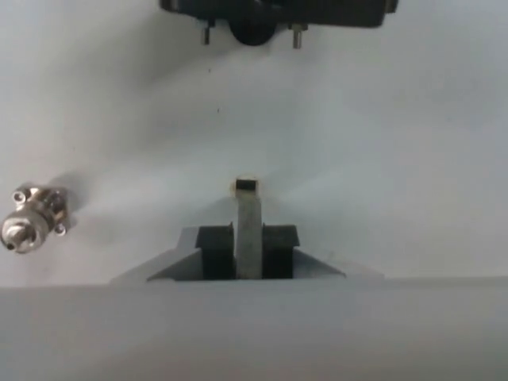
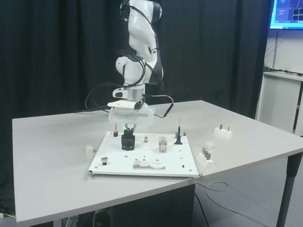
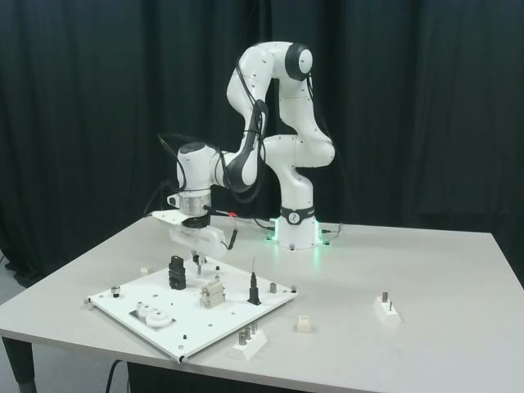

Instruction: Insert square peg 2.

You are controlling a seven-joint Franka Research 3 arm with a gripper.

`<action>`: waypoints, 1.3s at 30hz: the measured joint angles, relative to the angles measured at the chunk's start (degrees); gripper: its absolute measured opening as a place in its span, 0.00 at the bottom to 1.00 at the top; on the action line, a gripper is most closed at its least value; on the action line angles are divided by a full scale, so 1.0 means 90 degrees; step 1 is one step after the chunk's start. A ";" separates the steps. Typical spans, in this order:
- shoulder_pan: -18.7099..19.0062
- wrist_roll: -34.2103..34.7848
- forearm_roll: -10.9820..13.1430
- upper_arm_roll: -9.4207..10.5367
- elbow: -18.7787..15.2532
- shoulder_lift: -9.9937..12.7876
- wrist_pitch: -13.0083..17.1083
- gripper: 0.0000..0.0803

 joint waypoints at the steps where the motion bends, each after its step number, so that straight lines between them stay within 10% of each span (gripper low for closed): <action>1: 0.0001 -0.0007 0.0022 0.0005 0.0000 0.0017 0.0017 0.09; 39: 0.0019 -0.0172 0.0200 0.0033 0.0015 0.0131 0.0049 0.09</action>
